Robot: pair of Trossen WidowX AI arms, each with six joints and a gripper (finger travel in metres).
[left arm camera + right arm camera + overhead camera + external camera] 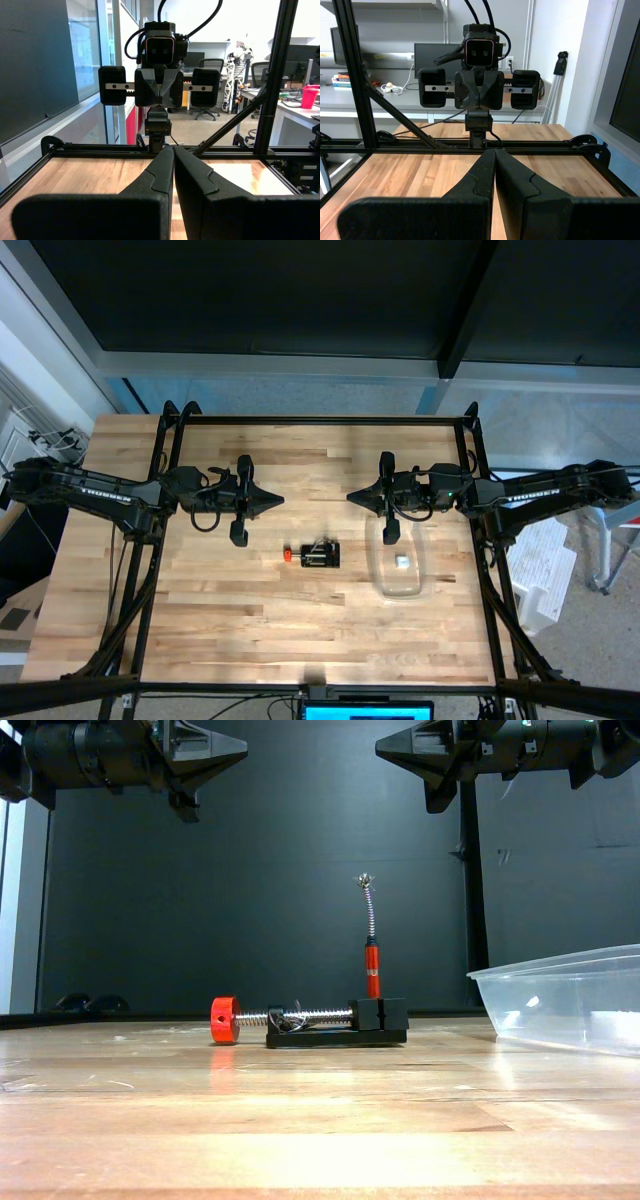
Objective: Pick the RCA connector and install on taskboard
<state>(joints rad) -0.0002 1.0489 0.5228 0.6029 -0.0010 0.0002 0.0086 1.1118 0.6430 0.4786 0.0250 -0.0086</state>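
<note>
hovering left gripper (280, 501), right gripper (350, 498), one taskboard (320, 555)

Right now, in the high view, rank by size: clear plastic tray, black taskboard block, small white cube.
Largest first:
clear plastic tray
black taskboard block
small white cube, inside the tray
Left gripper and right gripper hang shut above, mid-table.

Two tools hang over one worktop (250, 610): the left tool (275, 501) at the left and the right tool (355, 498) at the right, each with two fingers pressed together. One small black board (322, 556) lies nearer, between them, with one red knob (288, 554) at its left end. One clear tray (400, 593) at the right holds one white cube (401, 562).
</note>
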